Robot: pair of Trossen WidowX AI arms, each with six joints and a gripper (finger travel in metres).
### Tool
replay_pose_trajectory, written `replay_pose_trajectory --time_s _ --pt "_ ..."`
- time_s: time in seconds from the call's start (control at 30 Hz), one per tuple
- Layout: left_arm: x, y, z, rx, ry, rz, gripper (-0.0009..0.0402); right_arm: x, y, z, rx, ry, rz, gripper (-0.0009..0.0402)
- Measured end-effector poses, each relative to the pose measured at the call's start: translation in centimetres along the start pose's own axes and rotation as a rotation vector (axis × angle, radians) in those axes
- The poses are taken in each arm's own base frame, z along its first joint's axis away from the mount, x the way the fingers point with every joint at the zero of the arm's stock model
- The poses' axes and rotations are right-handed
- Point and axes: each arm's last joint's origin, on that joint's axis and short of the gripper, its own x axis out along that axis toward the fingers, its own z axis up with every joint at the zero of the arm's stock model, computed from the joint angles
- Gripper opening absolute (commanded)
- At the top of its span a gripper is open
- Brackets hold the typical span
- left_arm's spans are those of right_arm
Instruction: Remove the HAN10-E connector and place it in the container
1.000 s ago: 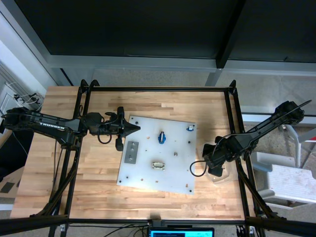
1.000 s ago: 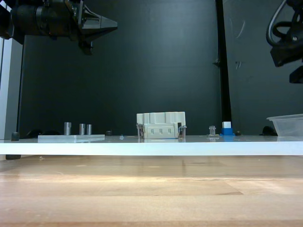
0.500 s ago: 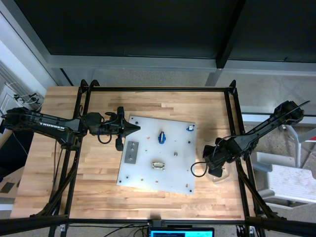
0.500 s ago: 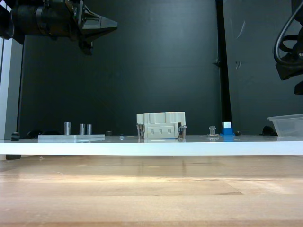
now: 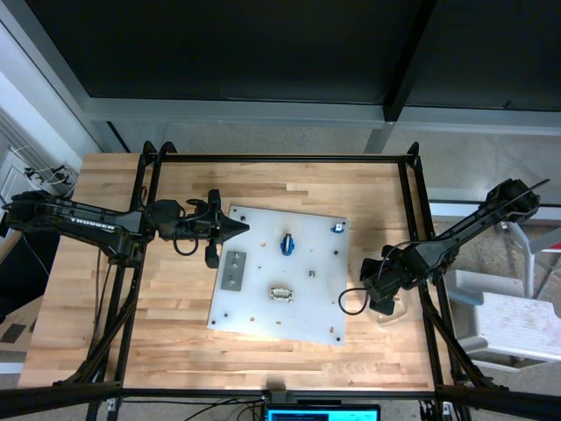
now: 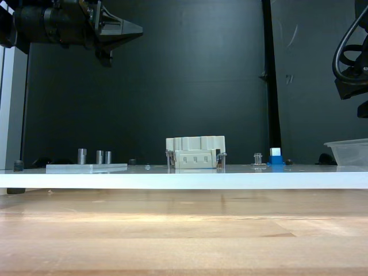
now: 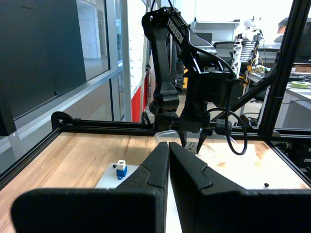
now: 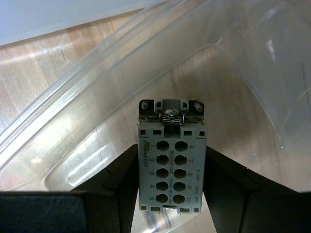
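Observation:
The HAN10-E connector, a beige-grey block with numbered pin holes, sits between the fingers of my right gripper, which is shut on it. It hangs just above the floor of the container, a clear plastic tub. In the high view my right gripper is over the container, off the right edge of the white board. My left gripper is shut and hovers above the board's far left corner, holding nothing.
On the board stand a beige housing, a blue knob, a grey metal plate with posts and a small blue-white piece. A black frame runs round the wooden table.
My right gripper has sunk a little lower over the container with the connector. The left arm has not moved.

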Motion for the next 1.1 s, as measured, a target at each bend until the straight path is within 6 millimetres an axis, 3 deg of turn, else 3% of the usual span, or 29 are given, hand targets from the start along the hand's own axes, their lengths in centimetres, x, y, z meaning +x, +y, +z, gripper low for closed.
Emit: replay_pose_trajectory --time_s 0.5,0.77,1.1 --pt "0.0 0.0 0.0 0.0 0.0 0.0 0.0 -0.2 0.1 0.2 -0.001 -0.022 -0.006 0.0256" --pt "0.0 0.0 0.0 0.0 0.0 0.0 0.0 -0.7 0.3 0.4 -0.003 -0.017 -0.008 0.0267" --pt "0.0 0.0 0.0 0.0 0.0 0.0 0.0 -3.0 0.2 0.7 -0.004 -0.018 -0.007 0.0267"
